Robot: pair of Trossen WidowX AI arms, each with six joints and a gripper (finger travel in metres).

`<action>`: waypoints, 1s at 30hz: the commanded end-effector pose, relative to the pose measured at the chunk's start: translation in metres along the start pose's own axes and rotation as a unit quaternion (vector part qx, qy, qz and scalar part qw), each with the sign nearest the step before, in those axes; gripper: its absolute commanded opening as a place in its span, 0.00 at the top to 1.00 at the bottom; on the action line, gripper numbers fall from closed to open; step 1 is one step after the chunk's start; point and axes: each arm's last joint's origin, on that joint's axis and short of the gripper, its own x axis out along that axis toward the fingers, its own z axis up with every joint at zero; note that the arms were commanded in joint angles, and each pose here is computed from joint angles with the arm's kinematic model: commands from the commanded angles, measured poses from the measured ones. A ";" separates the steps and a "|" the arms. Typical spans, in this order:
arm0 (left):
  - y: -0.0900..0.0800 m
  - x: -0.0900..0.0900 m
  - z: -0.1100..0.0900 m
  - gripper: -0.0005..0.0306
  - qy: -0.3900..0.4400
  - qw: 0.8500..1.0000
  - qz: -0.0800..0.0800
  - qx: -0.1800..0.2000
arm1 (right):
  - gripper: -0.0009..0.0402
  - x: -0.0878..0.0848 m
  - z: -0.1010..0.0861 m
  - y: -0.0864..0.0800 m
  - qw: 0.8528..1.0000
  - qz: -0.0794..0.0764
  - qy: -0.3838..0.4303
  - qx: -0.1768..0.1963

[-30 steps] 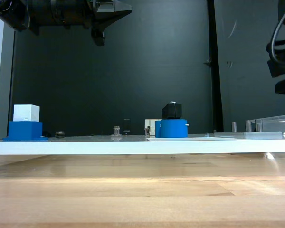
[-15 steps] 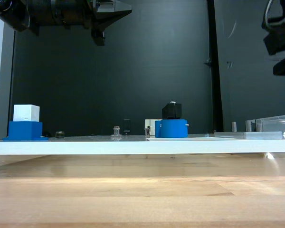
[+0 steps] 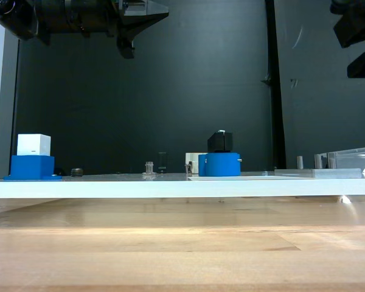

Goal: Pick the 16mm cylinder and install on the taskboard

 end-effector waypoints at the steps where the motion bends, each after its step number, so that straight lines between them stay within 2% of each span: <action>1: 0.000 0.000 0.000 0.98 0.000 1.000 0.000 0.000 | 0.97 -0.001 0.005 0.004 1.000 -0.002 0.000 0.000; 8: 0.000 0.000 0.000 0.98 0.000 1.000 0.000 0.000 | 0.97 -0.001 0.021 0.014 1.000 -0.006 0.006 -0.001; 15: 0.000 0.000 0.000 0.98 0.000 1.000 0.000 0.000 | 0.97 -0.005 0.038 0.024 1.000 -0.003 -0.001 0.002; 22: 0.000 0.000 0.000 0.98 0.000 1.000 0.000 0.000 | 0.97 -0.005 0.060 0.031 1.000 -0.010 -0.004 0.009; 25: 0.000 0.000 0.000 0.98 0.000 1.000 0.000 0.000 | 0.97 -0.001 0.068 0.032 1.000 -0.020 -0.002 0.014; 30: 0.000 0.000 0.000 0.98 0.000 1.000 0.000 0.000 | 0.97 0.005 0.085 0.037 1.000 -0.024 0.003 0.008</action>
